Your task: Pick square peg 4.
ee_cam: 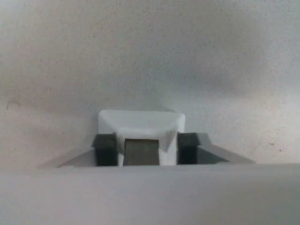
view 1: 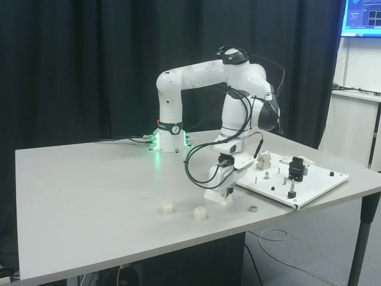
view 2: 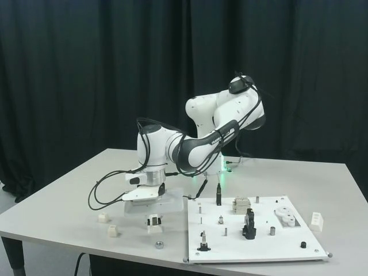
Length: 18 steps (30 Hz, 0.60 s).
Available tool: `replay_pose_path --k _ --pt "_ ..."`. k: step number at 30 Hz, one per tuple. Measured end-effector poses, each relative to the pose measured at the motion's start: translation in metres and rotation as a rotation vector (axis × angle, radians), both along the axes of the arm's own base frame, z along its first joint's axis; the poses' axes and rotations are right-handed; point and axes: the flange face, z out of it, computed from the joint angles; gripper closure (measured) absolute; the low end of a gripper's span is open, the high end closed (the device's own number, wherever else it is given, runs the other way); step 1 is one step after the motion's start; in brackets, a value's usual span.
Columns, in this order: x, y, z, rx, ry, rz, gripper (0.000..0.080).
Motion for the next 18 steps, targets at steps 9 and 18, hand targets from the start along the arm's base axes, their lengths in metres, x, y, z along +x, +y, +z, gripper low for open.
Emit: replay_pose_path --k 9,18 --pt "0.005 0.003 0.001 0.015 0.033 0.018 0.0646" --pt "0.011 -0.001 0.015 0.008 0.049 0.021 0.0646"
